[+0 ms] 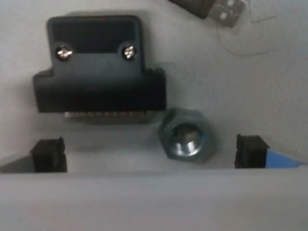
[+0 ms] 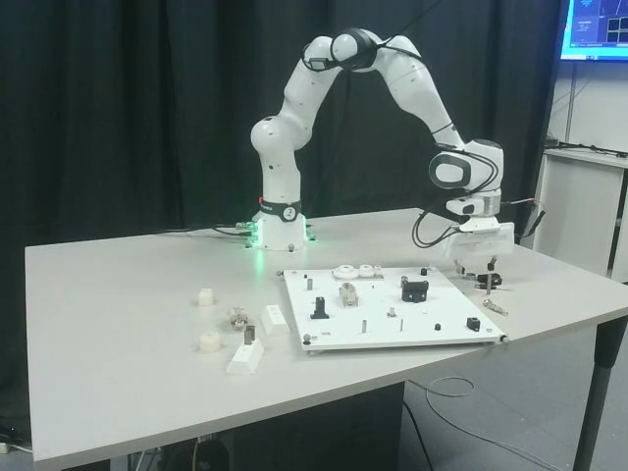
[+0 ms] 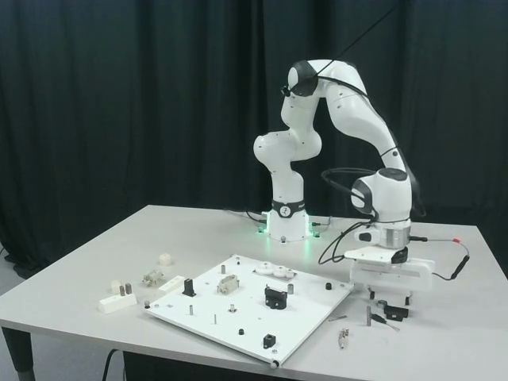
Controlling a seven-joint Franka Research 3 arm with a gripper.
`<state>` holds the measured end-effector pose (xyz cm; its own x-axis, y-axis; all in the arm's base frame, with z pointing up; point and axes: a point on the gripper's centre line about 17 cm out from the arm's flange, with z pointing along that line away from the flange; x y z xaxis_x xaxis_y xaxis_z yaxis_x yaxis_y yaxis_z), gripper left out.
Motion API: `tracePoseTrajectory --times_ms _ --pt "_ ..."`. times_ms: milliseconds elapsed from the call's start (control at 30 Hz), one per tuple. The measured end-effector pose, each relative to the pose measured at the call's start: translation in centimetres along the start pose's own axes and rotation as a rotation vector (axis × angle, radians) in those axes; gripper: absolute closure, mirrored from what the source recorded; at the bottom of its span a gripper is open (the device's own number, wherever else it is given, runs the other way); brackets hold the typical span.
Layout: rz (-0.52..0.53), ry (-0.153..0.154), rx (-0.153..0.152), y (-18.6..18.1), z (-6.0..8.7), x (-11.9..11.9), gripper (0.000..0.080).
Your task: Remove round peg 2.
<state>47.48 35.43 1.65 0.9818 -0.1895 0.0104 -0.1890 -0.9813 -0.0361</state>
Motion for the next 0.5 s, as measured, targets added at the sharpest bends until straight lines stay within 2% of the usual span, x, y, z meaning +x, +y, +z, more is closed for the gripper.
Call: tracePoseTrajectory --times_ms 233,500 --pt "0.003 -0.029 -0.022 -0.5 -1.3 -0.3 0.0009" --pt "0.013 -0.044 -0.035 -0.9 -2.0 -0.3 0.0003"
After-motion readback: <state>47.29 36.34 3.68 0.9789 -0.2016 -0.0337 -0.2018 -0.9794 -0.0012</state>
